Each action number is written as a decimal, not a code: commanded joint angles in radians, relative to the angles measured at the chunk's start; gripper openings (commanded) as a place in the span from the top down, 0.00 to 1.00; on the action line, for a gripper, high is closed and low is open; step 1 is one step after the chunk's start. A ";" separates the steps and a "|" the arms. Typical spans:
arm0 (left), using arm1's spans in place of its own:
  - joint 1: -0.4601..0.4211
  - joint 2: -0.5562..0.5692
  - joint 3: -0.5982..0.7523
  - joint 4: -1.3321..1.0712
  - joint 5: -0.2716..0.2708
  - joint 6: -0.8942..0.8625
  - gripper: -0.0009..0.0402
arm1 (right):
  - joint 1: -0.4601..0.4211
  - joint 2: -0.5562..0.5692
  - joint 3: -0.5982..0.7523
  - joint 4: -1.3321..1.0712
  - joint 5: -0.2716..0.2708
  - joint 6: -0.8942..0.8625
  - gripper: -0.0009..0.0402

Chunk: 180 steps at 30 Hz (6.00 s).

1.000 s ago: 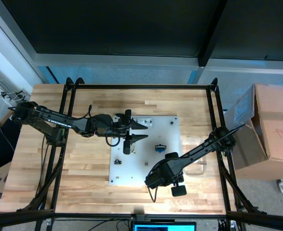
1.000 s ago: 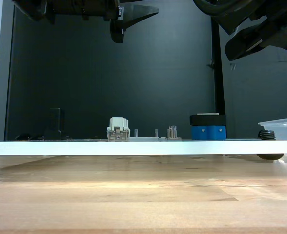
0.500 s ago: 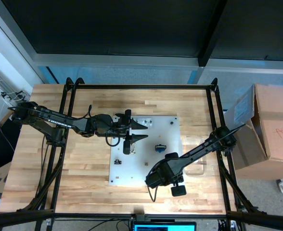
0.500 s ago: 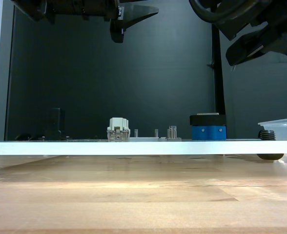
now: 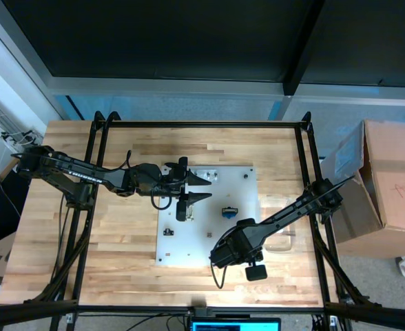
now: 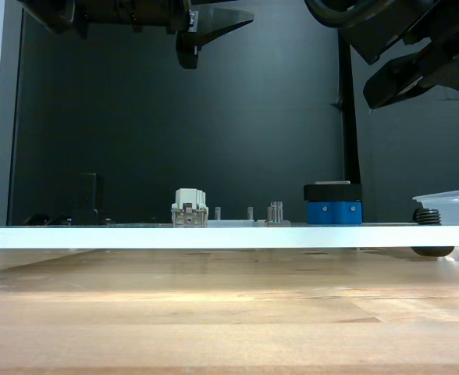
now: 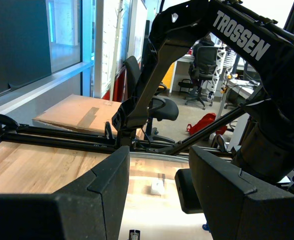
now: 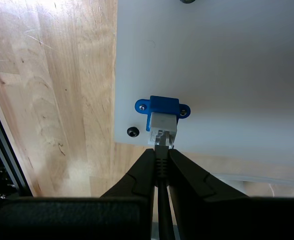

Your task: Pick the RJ45 connector and install on the taskboard

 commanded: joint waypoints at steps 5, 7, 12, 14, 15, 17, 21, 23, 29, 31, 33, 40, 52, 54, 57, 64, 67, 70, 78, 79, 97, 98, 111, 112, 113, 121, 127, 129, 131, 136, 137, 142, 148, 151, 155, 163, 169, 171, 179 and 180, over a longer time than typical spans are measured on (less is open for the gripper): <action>0.000 0.000 0.000 0.000 0.000 0.000 0.59 | 0.000 -0.004 0.016 -0.004 0.005 -0.002 0.98; 0.000 0.000 0.000 0.000 0.000 0.000 0.59 | 0.000 -0.004 0.020 -0.005 0.005 -0.008 0.98; 0.000 0.000 0.000 0.000 0.000 0.000 0.59 | 0.000 -0.004 0.029 -0.006 0.004 -0.010 0.97; 0.000 0.000 0.000 0.000 0.000 0.000 0.59 | 0.000 -0.004 0.029 -0.006 0.005 -0.009 0.93; 0.000 0.000 0.000 0.000 0.000 0.000 0.59 | 0.000 -0.004 0.029 -0.006 0.005 -0.006 0.91; 0.000 0.000 0.000 0.000 0.000 0.000 0.59 | 0.000 -0.005 0.029 -0.006 0.005 0.000 0.84; 0.000 0.000 0.000 0.001 0.000 0.000 0.59 | 0.000 -0.005 0.029 -0.006 0.007 0.000 0.73; 0.000 0.000 0.000 0.000 0.000 0.000 0.59 | 0.000 -0.015 0.029 -0.012 0.006 0.002 0.69; 0.000 0.000 0.000 0.000 0.000 0.000 0.59 | 0.002 -0.049 0.029 -0.035 0.008 0.003 0.63; 0.000 0.000 0.000 0.000 0.000 0.000 0.59 | 0.003 -0.071 0.029 -0.039 0.017 0.003 0.62; 0.000 0.000 0.000 0.000 0.000 0.000 0.59 | 0.003 -0.096 0.029 -0.053 0.043 0.003 0.61; 0.000 0.000 0.000 0.000 0.000 0.000 0.59 | 0.011 -0.198 0.002 -0.064 0.100 0.008 0.60; 0.000 0.000 0.000 0.000 0.000 0.000 0.59 | 0.027 -0.469 -0.247 0.147 0.148 0.083 0.60; 0.000 0.000 0.000 0.000 0.000 0.000 0.59 | 0.027 -0.501 -0.289 0.185 0.149 0.090 0.60; 0.000 0.000 0.000 0.000 0.000 0.000 0.59 | 0.028 -0.527 -0.331 0.215 0.156 0.106 0.60; 0.000 0.000 0.000 0.000 0.000 0.000 0.59 | 0.027 -0.565 -0.347 0.226 0.193 0.125 0.63; 0.000 0.000 0.000 0.000 0.000 0.000 0.59 | 0.000 -0.621 -0.352 0.262 0.270 0.134 0.67; 0.000 0.000 0.000 0.000 0.000 0.000 0.59 | -0.047 -0.695 -0.372 0.322 0.307 0.108 0.71; 0.000 0.000 0.000 0.000 0.000 0.000 0.59 | -0.202 -0.915 -0.513 0.600 0.321 -0.068 0.84; 0.000 0.000 0.000 0.000 0.000 0.000 0.59 | -0.222 -0.937 -0.529 0.637 0.320 -0.099 0.86; 0.000 0.000 0.000 0.000 0.000 0.000 0.59 | -0.526 -1.248 -0.883 1.303 0.102 -0.292 0.98; 0.000 0.000 0.000 0.000 0.000 0.000 0.59 | -0.526 -1.253 -0.897 1.328 0.102 -0.292 0.98; 0.001 -0.052 -0.032 -0.010 -0.024 0.073 0.99 | -0.524 -1.262 -1.080 1.675 0.111 -0.289 0.98; 0.002 -0.068 -0.044 -0.009 -0.023 0.079 0.98 | -0.524 -1.262 -1.087 1.684 0.111 -0.290 0.98; 0.002 -0.082 -0.056 -0.006 -0.030 0.080 0.97 | -0.524 -1.261 -1.091 1.684 0.111 -0.292 0.98; 0.016 -0.209 -0.161 0.008 -0.045 0.087 0.98 | -0.523 -1.260 -1.103 1.703 0.136 -0.297 0.98; 0.048 -0.270 -0.212 0.006 -0.080 0.085 0.98 | -0.535 -1.239 -1.103 1.708 0.161 -0.297 0.98; 0.061 -0.275 -0.213 0.008 -0.069 0.080 0.98 | -0.543 -1.239 -1.103 1.711 0.158 -0.297 0.98; 0.071 -0.277 -0.213 0.009 -0.054 0.075 0.98 | -0.547 -1.239 -1.103 1.719 0.159 -0.298 0.98; 0.079 -0.282 -0.213 0.008 -0.034 0.074 0.98 | -0.577 -1.239 -1.103 1.729 0.153 -0.298 0.98; 0.079 -0.281 -0.213 0.007 -0.027 0.070 0.98 | -0.580 -1.239 -1.103 1.729 0.148 -0.298 0.98; 0.078 -0.280 -0.215 0.008 -0.003 0.050 0.98 | -0.589 -1.228 -1.103 1.739 0.136 -0.288 0.98; 0.078 -0.280 -0.215 0.008 0.000 0.033 0.98 | -0.586 -1.219 -1.103 1.742 0.135 -0.288 0.98; 0.079 -0.280 -0.215 0.008 0.000 0.033 0.98 | -0.585 -1.219 -1.103 1.742 0.131 -0.288 0.98; 0.078 -0.280 -0.215 0.007 0.000 0.032 0.98 | -0.584 -1.219 -1.103 1.741 0.126 -0.288 0.98; 0.079 -0.280 -0.215 0.008 0.001 0.033 0.98 | -0.584 -1.219 -1.103 1.740 0.127 -0.285 0.98; 0.078 -0.280 -0.215 0.005 0.001 0.033 0.98 | -0.584 -1.220 -1.103 1.727 0.128 -0.286 0.98; 0.078 -0.280 -0.215 0.005 0.001 0.033 0.98 | -0.584 -1.220 -1.103 1.725 0.129 -0.288 0.98; 0.079 -0.280 -0.215 0.005 0.001 0.033 0.98 | -0.584 -1.220 -1.103 1.725 0.129 -0.288 0.98; 0.079 -0.280 -0.215 0.005 0.001 0.033 0.98 | -0.584 -1.220 -1.103 1.725 0.129 -0.288 0.98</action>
